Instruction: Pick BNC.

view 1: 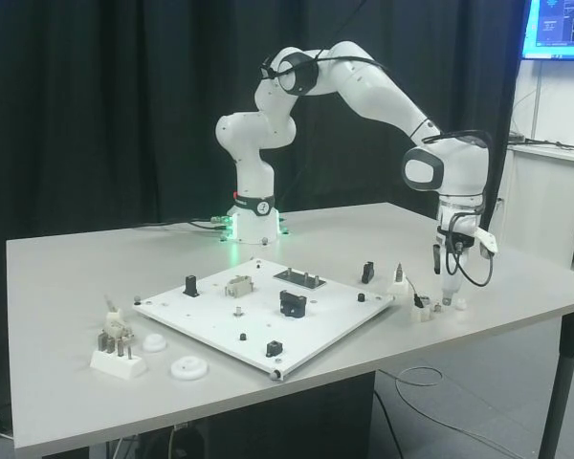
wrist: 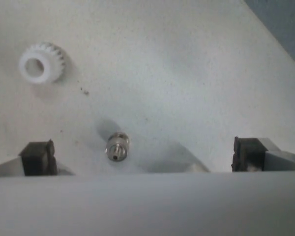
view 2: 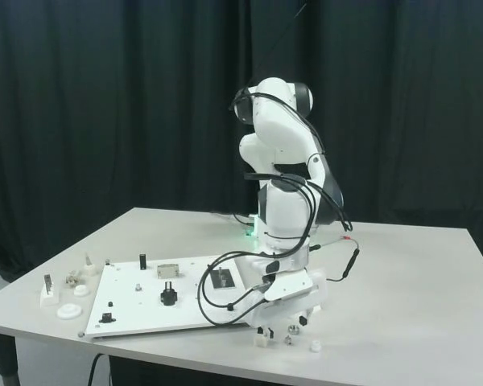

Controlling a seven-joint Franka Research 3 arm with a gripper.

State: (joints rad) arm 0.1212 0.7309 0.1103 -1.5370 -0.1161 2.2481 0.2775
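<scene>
Scanning left to right in your wrist view, you see a white toothed gear [wrist: 41,62] at upper left, then the BNC [wrist: 117,146], a small ribbed metal cylinder, standing on the speckled grey table [wrist: 187,73] between the wide-open, empty gripper [wrist: 142,157].

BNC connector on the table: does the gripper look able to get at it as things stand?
Probably yes. The connector stands upright on the bare table between the open fingers of the gripper, with nothing touching it; the white gear lies well off to one side.
</scene>
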